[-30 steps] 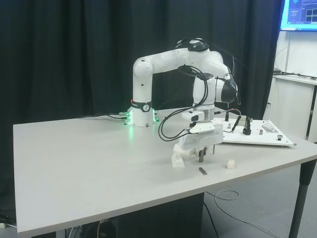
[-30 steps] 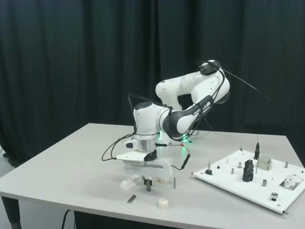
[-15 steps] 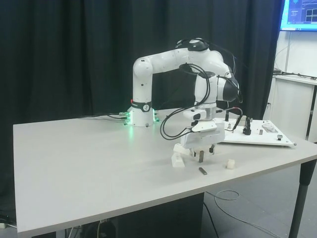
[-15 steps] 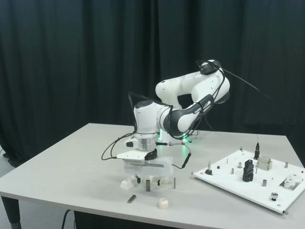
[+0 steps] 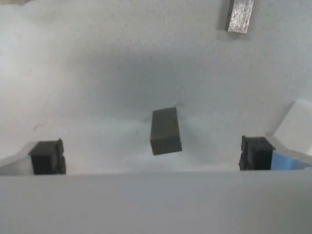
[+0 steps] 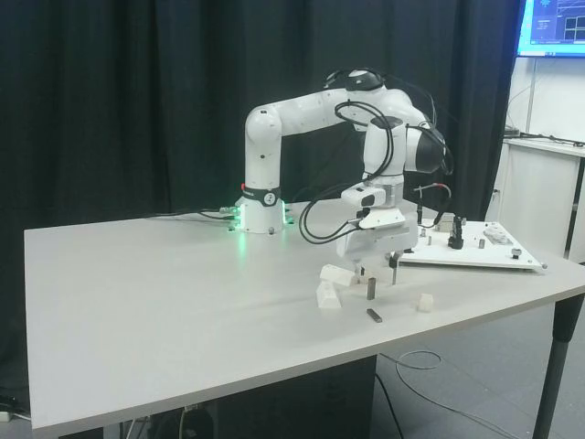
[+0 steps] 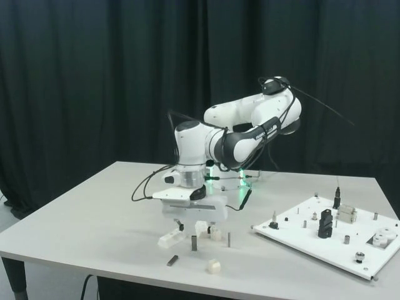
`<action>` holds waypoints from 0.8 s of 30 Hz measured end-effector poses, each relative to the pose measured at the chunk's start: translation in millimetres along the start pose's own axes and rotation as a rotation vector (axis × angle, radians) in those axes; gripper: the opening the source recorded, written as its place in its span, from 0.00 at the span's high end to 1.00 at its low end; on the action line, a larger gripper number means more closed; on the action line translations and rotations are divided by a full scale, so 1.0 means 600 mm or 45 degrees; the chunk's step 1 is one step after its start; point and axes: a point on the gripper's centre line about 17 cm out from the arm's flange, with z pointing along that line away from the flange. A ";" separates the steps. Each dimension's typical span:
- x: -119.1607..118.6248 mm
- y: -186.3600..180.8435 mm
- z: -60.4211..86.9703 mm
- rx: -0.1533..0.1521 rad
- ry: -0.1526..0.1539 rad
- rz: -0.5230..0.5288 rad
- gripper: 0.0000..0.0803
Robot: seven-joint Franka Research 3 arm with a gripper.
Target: Place square peg 4.
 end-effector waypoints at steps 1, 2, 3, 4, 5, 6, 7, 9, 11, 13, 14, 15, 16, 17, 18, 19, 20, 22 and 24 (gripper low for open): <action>0.000 -0.001 -0.003 0.001 -0.001 -0.001 0.00; 0.001 -0.001 -0.007 0.002 0.000 -0.002 0.00; 0.001 -0.001 -0.010 0.002 -0.001 -0.003 0.00; 0.001 -0.002 -0.013 0.002 -0.002 -0.004 0.00; 0.001 -0.002 -0.016 0.002 -0.003 -0.005 0.00; 0.002 -0.002 -0.019 0.001 -0.003 -0.005 0.00; 0.002 -0.002 -0.021 0.000 -0.003 -0.006 0.00; 0.003 -0.003 -0.025 -0.001 -0.005 -0.008 0.00; 0.003 -0.004 -0.029 0.000 -0.007 -0.008 0.00; 0.003 -0.004 -0.033 0.000 -0.007 -0.007 0.00; 0.004 -0.004 -0.034 0.000 -0.006 -0.007 0.00; 0.004 -0.004 -0.035 -0.001 -0.005 -0.008 0.00; 0.005 -0.004 -0.037 -0.001 -0.005 -0.008 0.00; 0.005 -0.004 -0.038 -0.001 -0.004 -0.008 0.00; 0.005 -0.004 -0.039 -0.001 -0.004 -0.008 0.00; 0.005 -0.004 -0.040 -0.002 -0.003 -0.007 0.00; 0.005 -0.003 -0.041 -0.002 -0.003 -0.007 0.00; 0.006 -0.002 -0.043 -0.005 -0.002 -0.007 0.00; 0.006 0.000 -0.045 -0.009 -0.002 -0.007 0.00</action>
